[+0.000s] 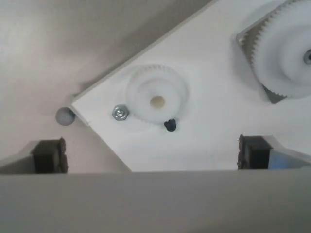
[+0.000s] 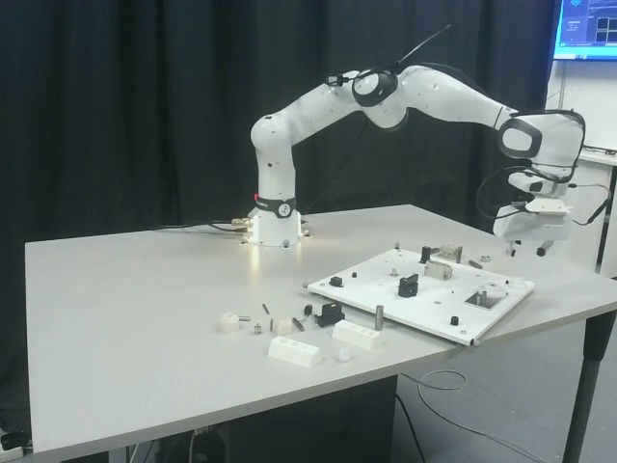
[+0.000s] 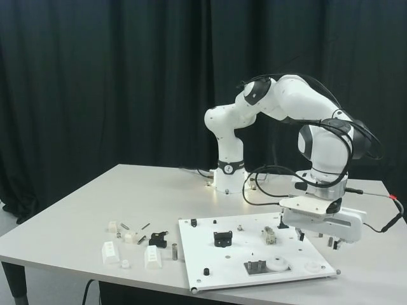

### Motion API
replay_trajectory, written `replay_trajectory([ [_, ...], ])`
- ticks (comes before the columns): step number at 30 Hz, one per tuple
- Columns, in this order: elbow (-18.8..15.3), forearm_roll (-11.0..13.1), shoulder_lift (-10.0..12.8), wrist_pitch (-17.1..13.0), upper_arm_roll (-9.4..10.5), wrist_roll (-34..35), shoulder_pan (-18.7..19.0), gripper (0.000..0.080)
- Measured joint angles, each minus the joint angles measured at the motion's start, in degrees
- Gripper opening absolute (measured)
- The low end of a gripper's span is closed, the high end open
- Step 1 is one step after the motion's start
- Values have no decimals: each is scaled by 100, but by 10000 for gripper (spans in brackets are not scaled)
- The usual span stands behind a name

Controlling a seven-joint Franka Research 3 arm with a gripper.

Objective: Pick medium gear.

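Note:
The medium gear (image 1: 156, 94) is white with a pale centre hole. It lies flat near a corner of the white board (image 1: 218, 111), and shows as a small disc in both room views (image 2: 519, 283) (image 3: 313, 267). My gripper (image 1: 150, 154) hangs above that corner, open, its black pads (image 1: 48, 155) wide apart with nothing between them. In the room views the gripper (image 2: 527, 248) (image 3: 318, 239) is well clear of the board, not touching the gear.
A large white gear (image 1: 286, 48) sits on a grey plate close to the medium one. A metal nut (image 1: 120, 113) and a black peg (image 1: 169, 124) touch the medium gear's rim. Black fixtures stand on the board (image 3: 210, 254). White blocks (image 2: 294, 351) and pins lie beside it.

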State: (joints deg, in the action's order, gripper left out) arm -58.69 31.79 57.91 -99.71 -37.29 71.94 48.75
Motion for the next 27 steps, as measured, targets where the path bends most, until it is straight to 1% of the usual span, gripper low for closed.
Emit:
replay_trajectory([
  [5,-32,0,63,-41,10,-2,2,767],
  [6,-40,0,76,-57,13,-2,2,793],
  [11,-102,4,128,-154,44,-2,5,793],
  [22,-337,13,140,-449,223,-1,6,800],
  [27,-417,16,140,-539,286,1,6,800],
])
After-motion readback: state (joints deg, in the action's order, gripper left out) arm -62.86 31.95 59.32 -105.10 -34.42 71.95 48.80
